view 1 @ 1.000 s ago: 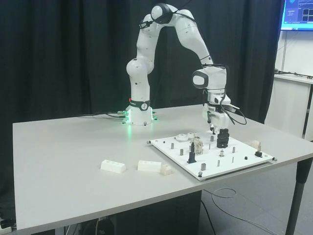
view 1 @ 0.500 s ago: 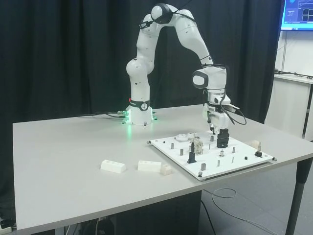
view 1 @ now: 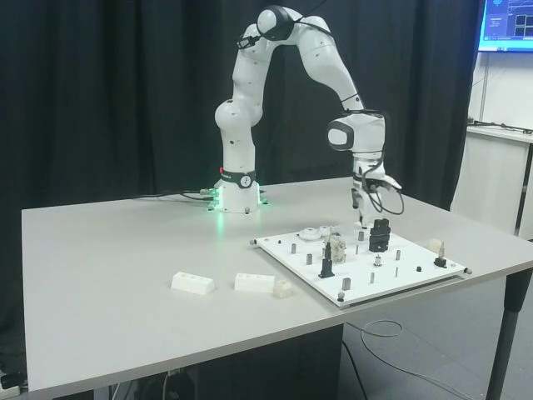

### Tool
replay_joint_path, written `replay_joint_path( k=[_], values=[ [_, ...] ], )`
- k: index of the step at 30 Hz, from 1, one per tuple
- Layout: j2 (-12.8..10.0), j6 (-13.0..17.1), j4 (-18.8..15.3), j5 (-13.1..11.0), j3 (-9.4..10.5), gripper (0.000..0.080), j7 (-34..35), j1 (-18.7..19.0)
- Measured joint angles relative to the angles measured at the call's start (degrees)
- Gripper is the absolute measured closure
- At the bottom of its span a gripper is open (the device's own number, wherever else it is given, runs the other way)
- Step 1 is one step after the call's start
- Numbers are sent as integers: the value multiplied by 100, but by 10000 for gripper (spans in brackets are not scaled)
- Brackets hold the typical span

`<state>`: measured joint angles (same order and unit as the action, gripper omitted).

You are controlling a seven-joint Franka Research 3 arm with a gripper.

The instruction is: Insert bolt 4.

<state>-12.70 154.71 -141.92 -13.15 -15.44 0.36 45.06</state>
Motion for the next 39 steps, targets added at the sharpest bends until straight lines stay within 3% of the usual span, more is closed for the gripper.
replay_joint_path(
  k=[5,18,27,39],
  values=[
    [6,-6,-5,4,9,579,702,0],
    [9,-10,-8,11,14,579,1714,0],
    [14,-11,-13,54,25,579,2948,4],
    [20,-16,-13,553,75,579,5098,6]
  ],
)
